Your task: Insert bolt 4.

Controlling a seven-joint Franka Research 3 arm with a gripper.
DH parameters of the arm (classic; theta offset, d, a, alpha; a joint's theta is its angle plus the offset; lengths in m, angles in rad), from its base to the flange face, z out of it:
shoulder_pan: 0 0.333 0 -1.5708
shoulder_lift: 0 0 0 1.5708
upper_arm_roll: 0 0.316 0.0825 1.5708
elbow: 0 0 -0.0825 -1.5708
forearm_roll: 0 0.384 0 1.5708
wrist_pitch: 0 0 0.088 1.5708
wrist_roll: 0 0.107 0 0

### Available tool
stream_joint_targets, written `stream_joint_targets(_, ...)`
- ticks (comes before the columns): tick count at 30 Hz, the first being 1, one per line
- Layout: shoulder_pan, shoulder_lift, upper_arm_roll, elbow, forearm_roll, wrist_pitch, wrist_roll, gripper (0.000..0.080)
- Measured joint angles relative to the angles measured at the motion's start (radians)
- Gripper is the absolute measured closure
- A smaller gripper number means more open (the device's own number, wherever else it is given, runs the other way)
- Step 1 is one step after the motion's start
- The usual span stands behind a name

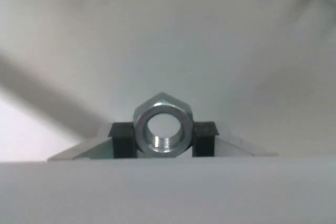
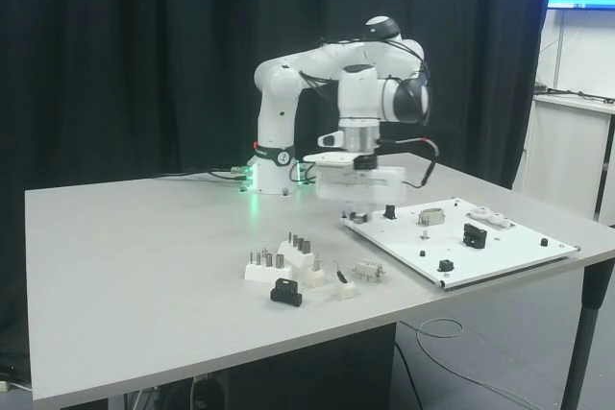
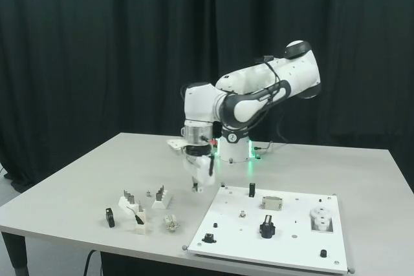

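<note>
The end effector (image 1: 164, 139) was clamped on a hex-headed metal part, seemingly the bolt (image 1: 163, 127), its two black pads (image 1: 122, 139) pressing the flats from either side; the wrist view showed a threaded bore through its middle, so whether it was truly a bolt or a nut I could not tell; beyond it lay only pale, blurred surface.

In the first room view the white arm (image 2: 288, 93) reached from its base near the table's (image 2: 135, 247) far edge, and the end effector (image 2: 354, 214) hung just over the board's (image 2: 500, 252) corner nearest the base, pointing down; the second room view showed the end effector (image 3: 196, 185) just off the board's (image 3: 291, 240) far corner, above the table (image 3: 362, 179), the held part too small to make out there.

The white board lay at the table's front corner, bearing small black parts and a white fixture (image 3: 321, 218); beside it, toward the front edge, stood white holders (image 2: 288, 254) with upright grey bolts, a black block (image 2: 285, 292) and small connectors (image 2: 369, 270) close by; a green light (image 2: 252, 175) glowed at the arm's base.
</note>
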Motion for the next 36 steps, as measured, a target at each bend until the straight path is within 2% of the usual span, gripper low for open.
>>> stream_joint_targets(11,0.039,0.0,0.0,0.112,-0.022,0.002,0.139,0.0578)
stream_joint_targets(18,0.055,0.0,0.0,0.195,-0.063,0.002,0.26,0.0578)
stream_joint_targets(36,0.062,0.0,0.021,0.441,-0.169,-0.018,0.674,0.0578)
